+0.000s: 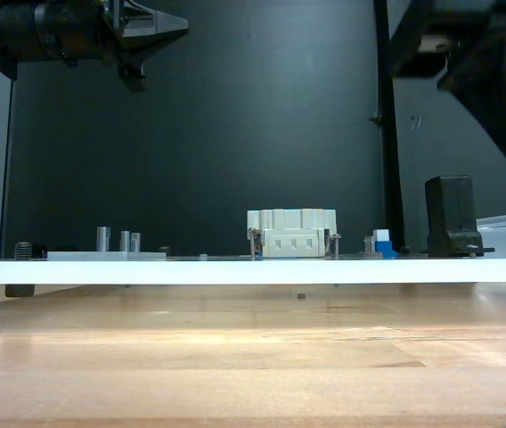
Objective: Pick the 16mm bar and place in it's hole on the taskboard
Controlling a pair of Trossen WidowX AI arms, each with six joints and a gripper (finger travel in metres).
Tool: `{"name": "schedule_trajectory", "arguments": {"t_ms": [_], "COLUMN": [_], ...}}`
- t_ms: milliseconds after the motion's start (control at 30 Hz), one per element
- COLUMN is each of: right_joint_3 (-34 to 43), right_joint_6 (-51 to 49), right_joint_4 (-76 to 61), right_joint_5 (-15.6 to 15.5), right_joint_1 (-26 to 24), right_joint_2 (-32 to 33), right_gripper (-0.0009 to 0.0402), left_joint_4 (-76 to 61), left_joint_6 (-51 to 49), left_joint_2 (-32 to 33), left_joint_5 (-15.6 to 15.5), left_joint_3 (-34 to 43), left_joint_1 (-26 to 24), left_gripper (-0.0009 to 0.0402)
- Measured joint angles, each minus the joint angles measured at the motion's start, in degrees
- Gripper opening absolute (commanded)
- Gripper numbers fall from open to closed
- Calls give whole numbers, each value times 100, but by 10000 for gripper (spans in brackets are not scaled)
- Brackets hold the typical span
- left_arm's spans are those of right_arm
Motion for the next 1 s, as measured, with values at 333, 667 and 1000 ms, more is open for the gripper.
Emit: {"name": "schedule_trajectory", "arguments": {"t_ms": [333, 667, 1000], "right_joint_3": [195, 195, 192], "right_joint_6": [9, 9, 9], "right_joint_4": [-249, -455, -444], "right_joint_5": [153, 175, 175], "right_joint_1": [7, 17, 28], "right_joint_2": [-168, -173, -173], "right_gripper": [236, 236, 236], "left_joint_4": [0, 2, 2], "left_joint_6": [0, 0, 0], "left_joint_2": [0, 0, 0], "left_joint_5": [0, 0, 0], "left_joint_3": [-2, 0, -2], "left_joint_1": [0, 0, 0], "left_gripper": [0, 0, 0]}}
